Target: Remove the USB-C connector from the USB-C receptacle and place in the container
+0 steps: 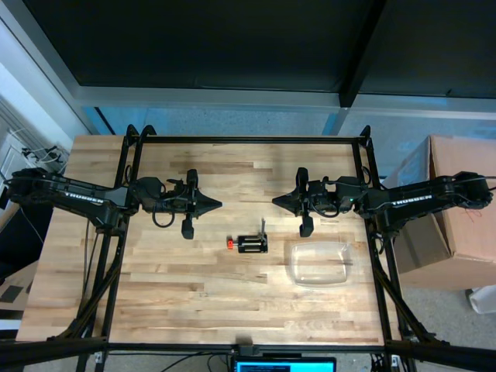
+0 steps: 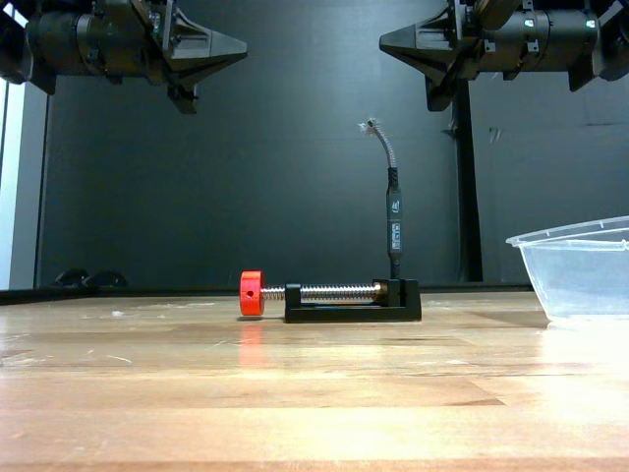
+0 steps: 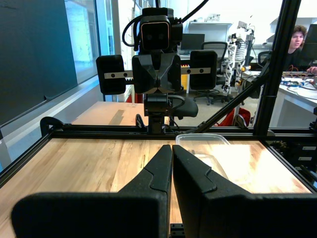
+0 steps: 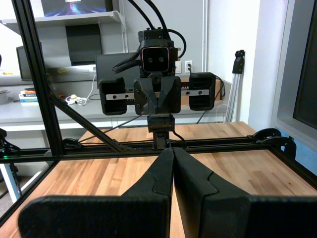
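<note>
The USB-C connector (image 2: 395, 224), black with a short braided cable stub, stands upright in its receptacle at the right end of a small black clamp fixture (image 2: 352, 301) with a red knob (image 2: 252, 293); in the high view the fixture (image 1: 252, 244) lies mid-table. The clear plastic container (image 1: 319, 263) sits to its right, also seen as container (image 2: 580, 267). My left gripper (image 1: 218, 204) hovers high at the left, shut and empty. My right gripper (image 1: 276, 201) hovers high at the right, shut and empty, facing the left one. Both are well above and behind the fixture.
A black frame rail (image 1: 248, 140) borders the wooden table. A cardboard box (image 1: 457, 209) stands off the table's right edge. A screen (image 1: 284, 364) shows at the near edge.
</note>
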Tool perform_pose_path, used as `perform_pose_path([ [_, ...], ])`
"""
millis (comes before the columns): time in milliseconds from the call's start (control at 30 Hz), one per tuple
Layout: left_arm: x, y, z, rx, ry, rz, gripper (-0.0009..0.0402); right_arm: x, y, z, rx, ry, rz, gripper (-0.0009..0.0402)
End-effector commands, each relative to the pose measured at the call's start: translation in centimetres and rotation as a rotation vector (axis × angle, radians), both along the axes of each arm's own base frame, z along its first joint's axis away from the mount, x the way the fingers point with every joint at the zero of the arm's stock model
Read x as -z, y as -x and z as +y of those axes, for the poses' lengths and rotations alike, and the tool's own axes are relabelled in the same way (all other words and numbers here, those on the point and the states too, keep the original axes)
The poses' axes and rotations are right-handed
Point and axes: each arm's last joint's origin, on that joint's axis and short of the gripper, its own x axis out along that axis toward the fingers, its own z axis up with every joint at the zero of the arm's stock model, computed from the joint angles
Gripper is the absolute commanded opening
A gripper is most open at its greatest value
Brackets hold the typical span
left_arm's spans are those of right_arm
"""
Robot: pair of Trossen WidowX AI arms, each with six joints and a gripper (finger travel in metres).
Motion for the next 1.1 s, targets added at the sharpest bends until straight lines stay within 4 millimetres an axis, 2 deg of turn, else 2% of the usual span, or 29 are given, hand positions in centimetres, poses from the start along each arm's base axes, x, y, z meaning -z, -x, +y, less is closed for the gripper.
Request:
perform_pose_path([
  [33, 0.0, 0.0, 0.0, 0.000, 0.000, -0.001, 0.0000, 0.0, 0.0, 0.2, -0.008, -0.001, -0.002, 0.0000],
  [367, 0.0, 0.0, 0.0, 0.000, 0.000, -0.001, 0.0000, 0.0, 0.0, 0.2, -0.008, -0.004, 0.001, 0.0000],
  [500, 0.0, 0.0, 0.0, 0.000, 0.000, 0.000, 0.0000, 0.2, -0.1, 0.2, -0.012, -0.060, 0.043, 0.0000],
  [933, 0.0, 0.0, 0.0, 0.000, 0.000, 0.000, 0.0000, -2.7, -2.1, 2.7, -0.098, 0.030, 0.680, 0.0000],
  [1100, 0.0, 0.0, 0.0, 0.000, 0.000, 0.000, 0.0000, -3.6, -2.9, 3.4, -0.116, 0.055, 0.867, 0.0002],
])
